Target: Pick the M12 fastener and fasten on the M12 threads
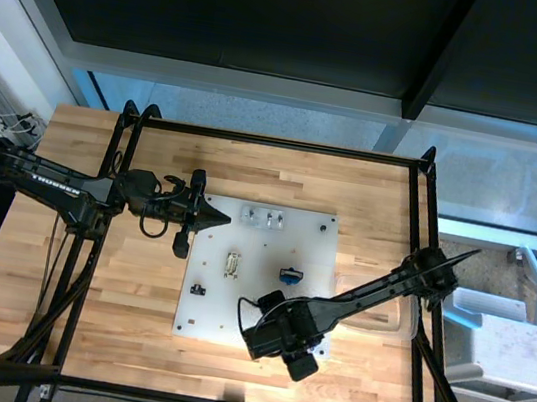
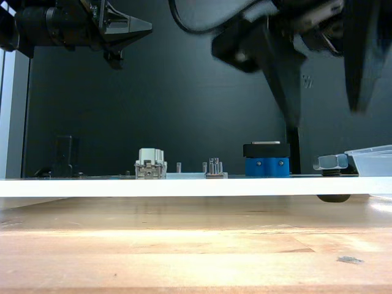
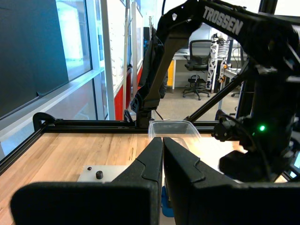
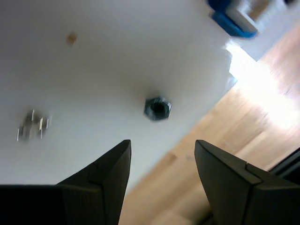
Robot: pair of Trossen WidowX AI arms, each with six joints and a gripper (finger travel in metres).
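Jaws of the right gripper (image 4: 161,143) apart, clamped on nothing, hanging directly over the small silver hex nut (image 4: 158,108) at the near right edge of the flat white task board (image 1: 233,302). Reads as a release pose: nut free below the gap, no contact. In the low view, nut (image 2: 331,162) seated on its short black stud (image 2: 331,173), only a sliver of black under it; just in front of the clear plastic tray (image 2: 370,160), not inside. From above, hidden under the gripper. Can't tell how far run down. Judgement: fastening done or nearly so. Jaws of the left gripper (image 1: 225,219) together, empty, parked high over the board's far left edge, well clear of the work. Next call: straight lift-off, no sideways nudge.
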